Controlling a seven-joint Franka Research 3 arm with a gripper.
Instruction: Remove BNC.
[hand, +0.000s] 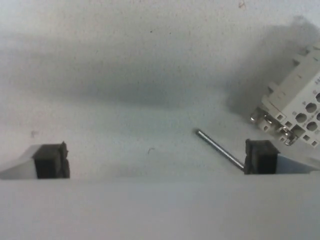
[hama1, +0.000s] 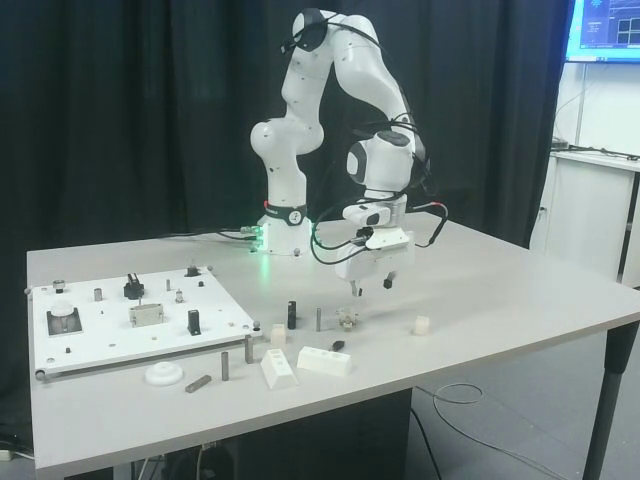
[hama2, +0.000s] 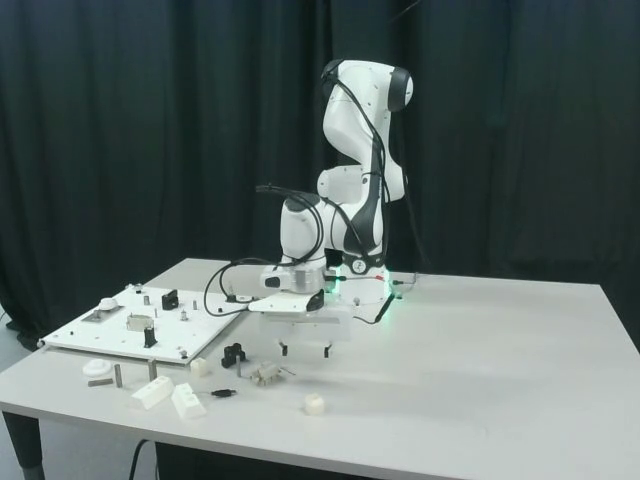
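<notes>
**Gripper spread wide over the counter, nothing held**

The gripper (hand: 155, 162) hangs low above the grey counter (hama1: 500, 290) with its two black fingertips (hand: 50, 161) far apart and empty. In the wrist view a thin metal pin (hand: 219, 148) lies on the bare surface near one fingertip, and a white multi-hole connector block (hand: 295, 112) sits just beyond it.

The BNC itself cannot be picked out for certain. By judgement it is one of the small upright fittings on the white board (hama1: 140, 315) at the far end of the counter — well apart from the gripper.

Such a plug is probably light, rigid metal, and not fragile, though its smooth round collar could slip between the fingertips. The best hold would likely be across the collar, squarely, since a bayonet lock usually needs a short twist before it lifts — a straight pull alone may only drag the board.
</notes>
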